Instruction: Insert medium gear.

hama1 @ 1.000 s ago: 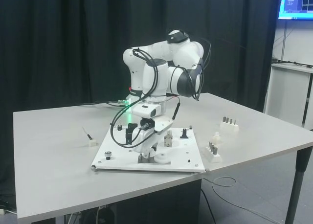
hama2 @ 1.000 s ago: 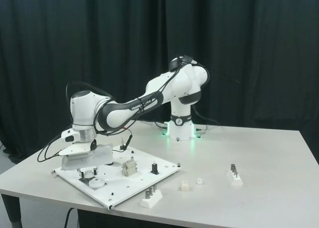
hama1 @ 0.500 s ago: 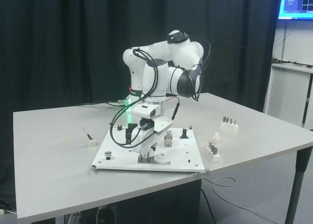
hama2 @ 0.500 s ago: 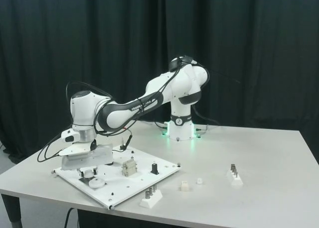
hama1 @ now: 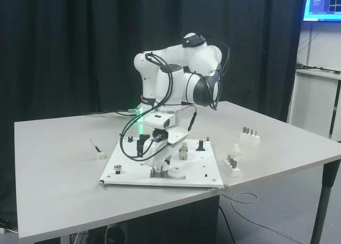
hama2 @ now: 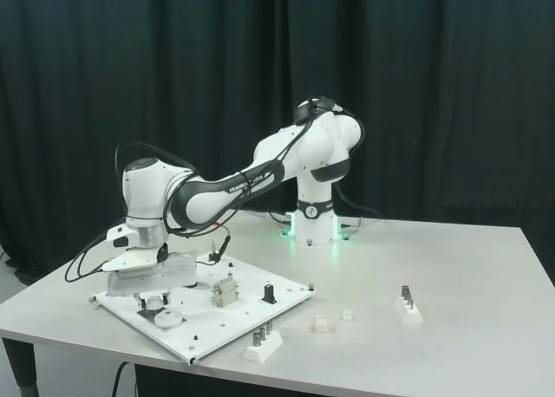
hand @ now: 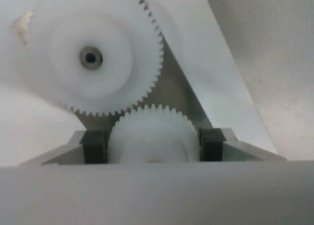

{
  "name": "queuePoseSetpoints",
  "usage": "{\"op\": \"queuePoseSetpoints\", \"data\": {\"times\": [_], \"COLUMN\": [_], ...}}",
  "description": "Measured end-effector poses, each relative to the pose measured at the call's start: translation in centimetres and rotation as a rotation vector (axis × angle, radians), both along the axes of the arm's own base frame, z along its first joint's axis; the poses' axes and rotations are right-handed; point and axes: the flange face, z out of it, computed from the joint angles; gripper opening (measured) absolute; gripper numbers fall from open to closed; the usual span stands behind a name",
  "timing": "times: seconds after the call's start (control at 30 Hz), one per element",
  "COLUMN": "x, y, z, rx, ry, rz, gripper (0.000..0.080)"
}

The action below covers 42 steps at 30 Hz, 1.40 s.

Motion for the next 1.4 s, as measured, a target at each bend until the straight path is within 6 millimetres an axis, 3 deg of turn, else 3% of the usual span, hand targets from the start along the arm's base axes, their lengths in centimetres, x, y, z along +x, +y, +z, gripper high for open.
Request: {"op": "queuePoseSetpoints", "data": {"times": [1.4], "x": [0.28], "y": [-0.01], "z": [-0.06], "rx": [-0.024], "ry": [0.017], "rz": [0.0], "gripper": [0.0396]}}
